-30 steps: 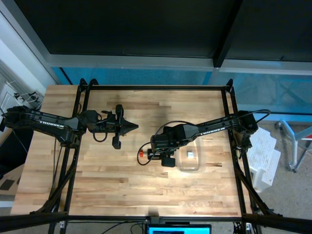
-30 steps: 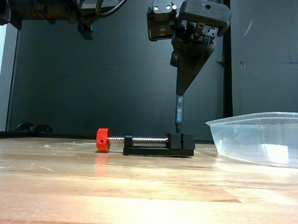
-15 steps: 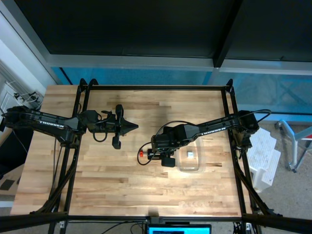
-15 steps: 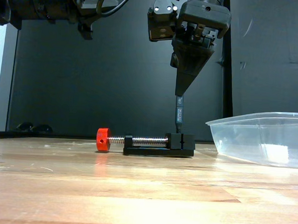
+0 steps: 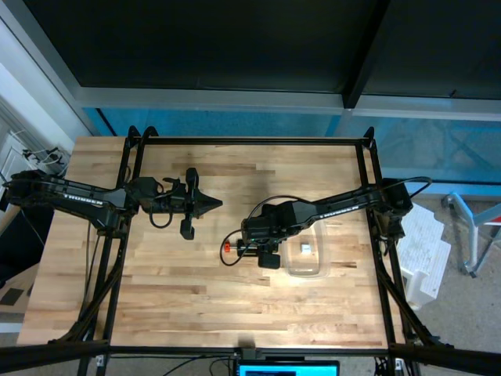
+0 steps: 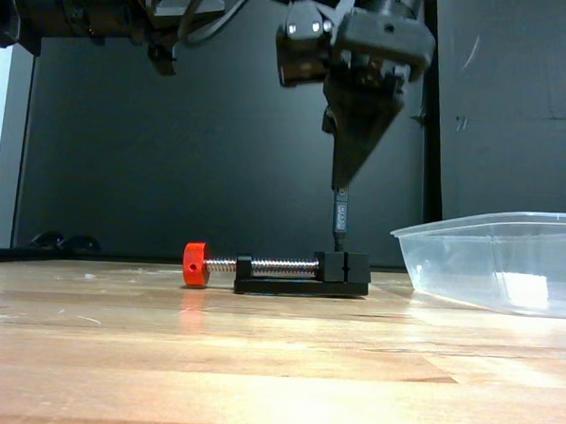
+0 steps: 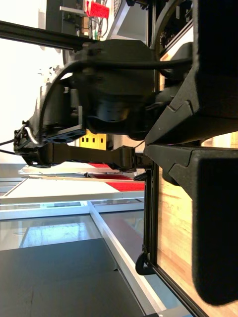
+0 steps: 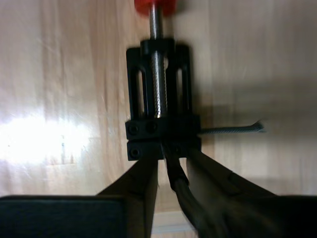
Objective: Pick the usb-c connector and install on the hub
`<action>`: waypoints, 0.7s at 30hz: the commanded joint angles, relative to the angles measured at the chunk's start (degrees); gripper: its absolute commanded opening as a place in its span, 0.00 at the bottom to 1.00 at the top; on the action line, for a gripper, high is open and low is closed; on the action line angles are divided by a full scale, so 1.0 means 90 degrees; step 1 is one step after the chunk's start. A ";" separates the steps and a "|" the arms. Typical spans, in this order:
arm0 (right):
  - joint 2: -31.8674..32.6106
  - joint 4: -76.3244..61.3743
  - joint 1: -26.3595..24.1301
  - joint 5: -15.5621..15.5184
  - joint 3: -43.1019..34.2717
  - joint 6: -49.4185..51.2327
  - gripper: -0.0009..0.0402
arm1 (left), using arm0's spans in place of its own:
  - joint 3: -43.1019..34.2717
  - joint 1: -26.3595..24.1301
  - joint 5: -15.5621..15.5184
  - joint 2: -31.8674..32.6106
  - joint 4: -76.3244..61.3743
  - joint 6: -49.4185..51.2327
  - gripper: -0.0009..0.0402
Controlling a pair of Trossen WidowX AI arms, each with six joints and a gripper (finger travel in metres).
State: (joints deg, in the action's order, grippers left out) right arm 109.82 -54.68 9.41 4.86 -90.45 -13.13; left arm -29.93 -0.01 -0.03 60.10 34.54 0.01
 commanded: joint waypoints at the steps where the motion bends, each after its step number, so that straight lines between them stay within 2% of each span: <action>1: -0.0092 0.0010 0.0005 0.0005 -0.0100 0.0007 0.32 | -0.0002 0.0002 0.0002 0.0000 0.0000 0.0000 0.02; 12: -0.0644 -0.0177 0.0061 0.0010 -0.0070 -0.0007 0.50 | -0.0002 0.0000 0.0002 0.0000 -0.0002 0.0000 0.02; 21: -0.1282 -0.0010 0.0068 0.0015 0.0481 0.0041 0.54 | -0.0002 0.0000 0.0002 0.0000 0.0000 0.0000 0.02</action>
State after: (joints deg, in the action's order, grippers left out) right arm 99.53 -55.66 10.02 4.93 -87.22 -12.78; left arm -29.95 -0.01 -0.03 60.10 34.52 0.01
